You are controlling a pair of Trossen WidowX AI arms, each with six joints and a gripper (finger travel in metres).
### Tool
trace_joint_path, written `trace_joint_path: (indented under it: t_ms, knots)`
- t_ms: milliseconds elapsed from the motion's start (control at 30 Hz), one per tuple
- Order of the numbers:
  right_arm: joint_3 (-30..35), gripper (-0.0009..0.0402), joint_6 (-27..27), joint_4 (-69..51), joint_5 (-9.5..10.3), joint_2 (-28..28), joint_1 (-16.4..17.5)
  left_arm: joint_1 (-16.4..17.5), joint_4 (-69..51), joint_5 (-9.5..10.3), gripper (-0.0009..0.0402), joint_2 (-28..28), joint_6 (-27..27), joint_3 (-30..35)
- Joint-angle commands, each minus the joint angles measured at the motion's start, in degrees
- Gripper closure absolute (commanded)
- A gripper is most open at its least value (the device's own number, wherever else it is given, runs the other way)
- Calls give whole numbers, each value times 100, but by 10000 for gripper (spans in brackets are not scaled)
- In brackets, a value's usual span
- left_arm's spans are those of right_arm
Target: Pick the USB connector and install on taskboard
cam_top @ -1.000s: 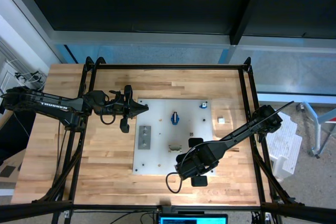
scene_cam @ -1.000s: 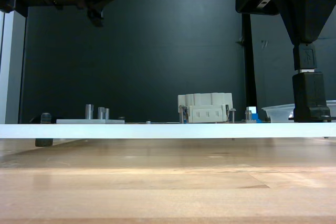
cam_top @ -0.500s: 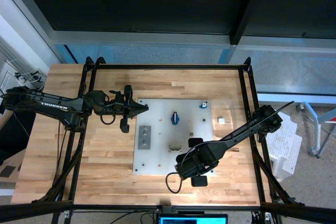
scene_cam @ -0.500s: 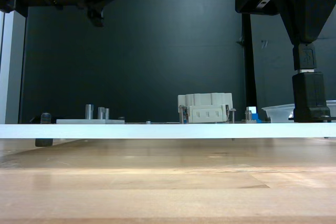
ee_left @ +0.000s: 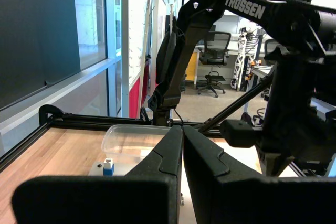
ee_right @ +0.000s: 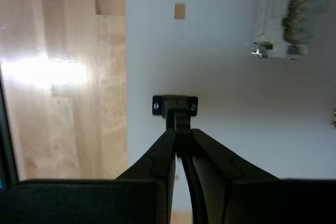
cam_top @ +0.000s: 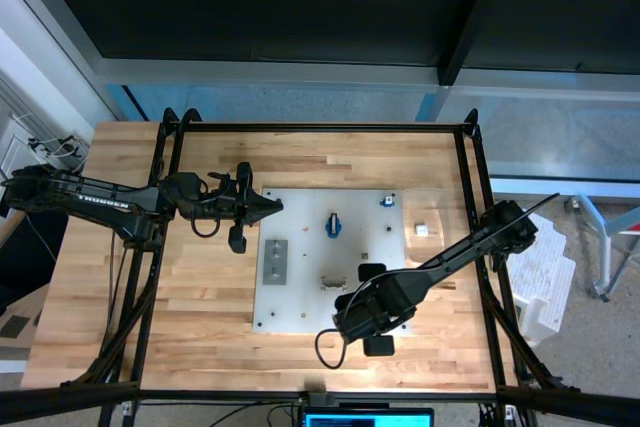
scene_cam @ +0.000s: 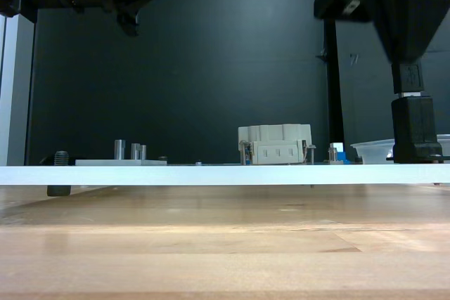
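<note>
The left end effector [cam_top: 270,205] hangs high over the taskboard's [cam_top: 300,297] 10 o'clock edge, fingers pressed together on nothing. The right end effector [ee_right: 178,130] points straight down near the board's 6 o'clock edge, clenched on the USB connector [ee_right: 178,119], which stands upright with its lower end meeting the black socket [ee_right: 175,104].

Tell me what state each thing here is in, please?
Taskboard: flat on the table.
USB connector: upright, its tip in the black socket.
Right pincer: shut on the USB connector, pointing down.
Left pincer: shut, empty, raised over the board's left edge.
</note>
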State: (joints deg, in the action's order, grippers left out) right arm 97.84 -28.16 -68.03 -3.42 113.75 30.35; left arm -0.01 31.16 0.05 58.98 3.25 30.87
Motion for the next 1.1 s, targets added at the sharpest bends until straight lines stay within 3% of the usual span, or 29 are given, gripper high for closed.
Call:
trace_joint_path:
  t_ms: [33,233,767,1100]
  knots:
    - [31,341,-13,-39,4,-31,0,0,2,0,393,0,-2,0]
    - [188,322,-9,-140,-11,-44,0,2,2,0,393,-2,-2,0]
    - [297,197,-109,-527,-151,-564,2,2,2,0,393,0,-2,0]
    - [295,193,-116,-610,-146,-927,7,2,2,0,393,0,-2,0]
